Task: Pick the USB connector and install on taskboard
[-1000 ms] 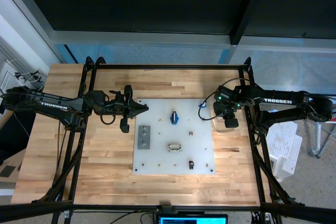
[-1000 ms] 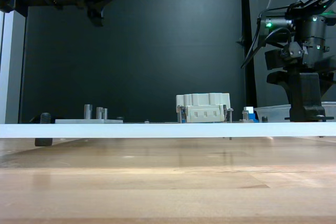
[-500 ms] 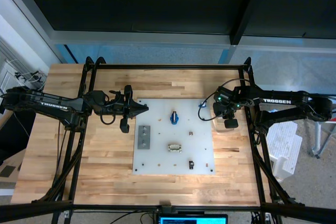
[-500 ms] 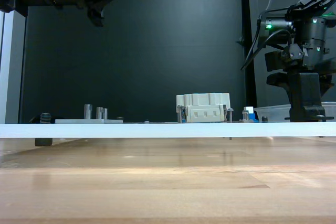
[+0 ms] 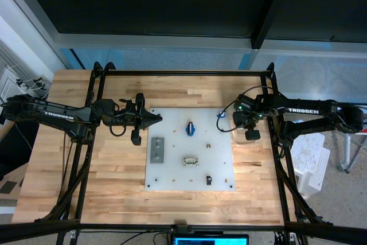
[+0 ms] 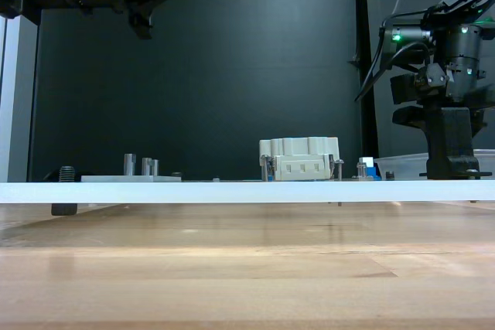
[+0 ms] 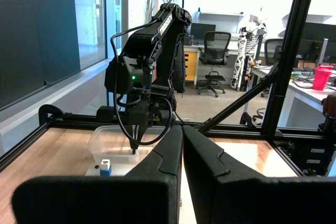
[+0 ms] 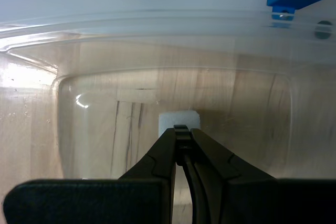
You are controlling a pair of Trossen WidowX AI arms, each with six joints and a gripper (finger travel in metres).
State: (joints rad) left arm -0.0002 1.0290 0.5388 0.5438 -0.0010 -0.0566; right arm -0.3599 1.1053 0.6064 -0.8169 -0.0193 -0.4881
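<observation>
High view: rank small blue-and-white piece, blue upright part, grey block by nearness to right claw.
1. Small blue-and-white piece, far-right taskboard corner.
2. Blue upright part, far middle.
3. Grey block, left side.
Left claw: above taskboard's far-left corner.
Right claw: in clear bin.

Table: we see a light butcher-block top [image 5: 114, 164] with a black extrusion frame [image 5: 183, 73] round its edge.
Backdrop: dark panel [image 6: 232, 67] fills the low view behind the table.
Floor: grey, speckled [image 5: 172, 58] past the far edge; we spot white papers [image 5: 312, 162] lying off to the right.
Room: open lab in the left wrist view, with a black office chair [image 7: 214, 51], a white desk [image 7: 299, 88] and a pink cup [image 7: 319, 78] on it.
Windows: tall glass panes [image 7: 89, 19], daylight coming through.
Near edge: lit blue screen [image 5: 210, 239].
</observation>
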